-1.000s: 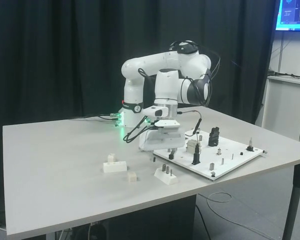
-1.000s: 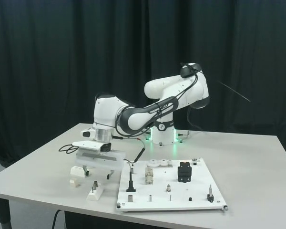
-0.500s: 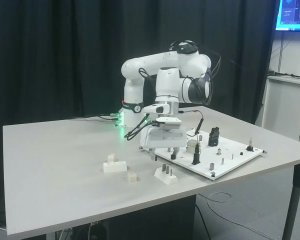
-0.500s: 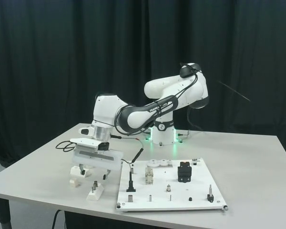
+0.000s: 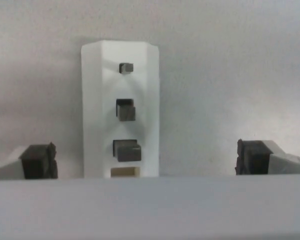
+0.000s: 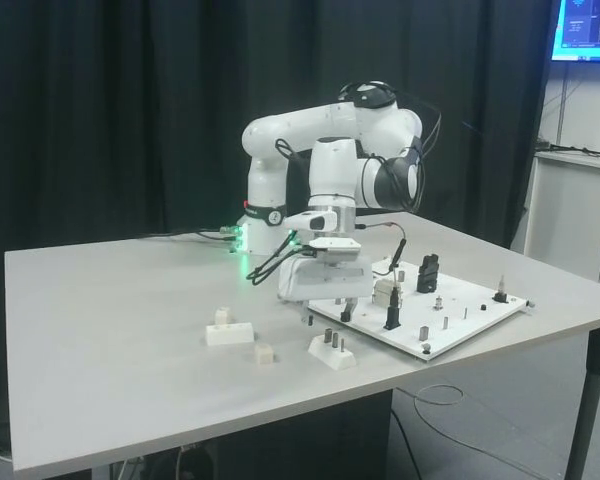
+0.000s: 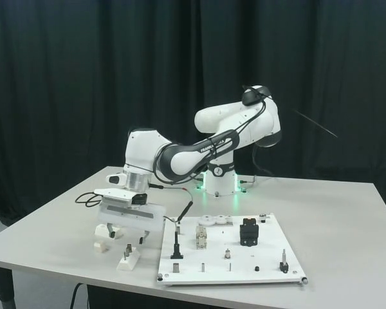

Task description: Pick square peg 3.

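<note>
The square peg 3 (image 5: 127, 150) stands upright in the white peg holder (image 5: 95, 110), its long axis vertical, at the holder's end nearest the claw (image 5: 142, 162). The holder rests on the grey bench (image 6: 110, 300) beside the white assembly board (image 7: 244, 267). The claw hangs above it, spread wide and empty, the peg between its fingertips (image 5: 38, 161).

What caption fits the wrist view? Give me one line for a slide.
Open gripper hovering above the white peg holder, three grey square pegs standing in a row between the fingertips.
</note>
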Available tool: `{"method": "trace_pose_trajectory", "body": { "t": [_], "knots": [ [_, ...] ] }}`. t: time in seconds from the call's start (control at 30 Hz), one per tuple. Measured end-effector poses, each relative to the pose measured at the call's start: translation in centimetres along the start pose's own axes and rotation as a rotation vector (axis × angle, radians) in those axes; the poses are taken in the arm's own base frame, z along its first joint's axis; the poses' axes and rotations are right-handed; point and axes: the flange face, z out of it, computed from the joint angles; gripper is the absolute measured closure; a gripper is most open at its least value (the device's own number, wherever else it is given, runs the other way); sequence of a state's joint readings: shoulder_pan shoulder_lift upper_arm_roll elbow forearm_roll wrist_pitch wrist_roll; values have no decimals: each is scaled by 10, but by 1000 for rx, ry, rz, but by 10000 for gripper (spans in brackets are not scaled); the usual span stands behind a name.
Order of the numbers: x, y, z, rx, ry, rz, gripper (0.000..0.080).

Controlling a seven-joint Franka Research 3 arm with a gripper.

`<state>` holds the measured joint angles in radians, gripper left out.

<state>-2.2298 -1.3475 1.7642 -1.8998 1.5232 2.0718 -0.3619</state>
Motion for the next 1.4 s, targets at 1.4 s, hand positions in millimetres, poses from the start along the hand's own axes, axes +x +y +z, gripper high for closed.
{"method": "trace_pose_trajectory", "body": {
  "t": [1.4],
  "knots": [
    [-7, 1, 19, -23, -7, -48, 3]
  ]
}}
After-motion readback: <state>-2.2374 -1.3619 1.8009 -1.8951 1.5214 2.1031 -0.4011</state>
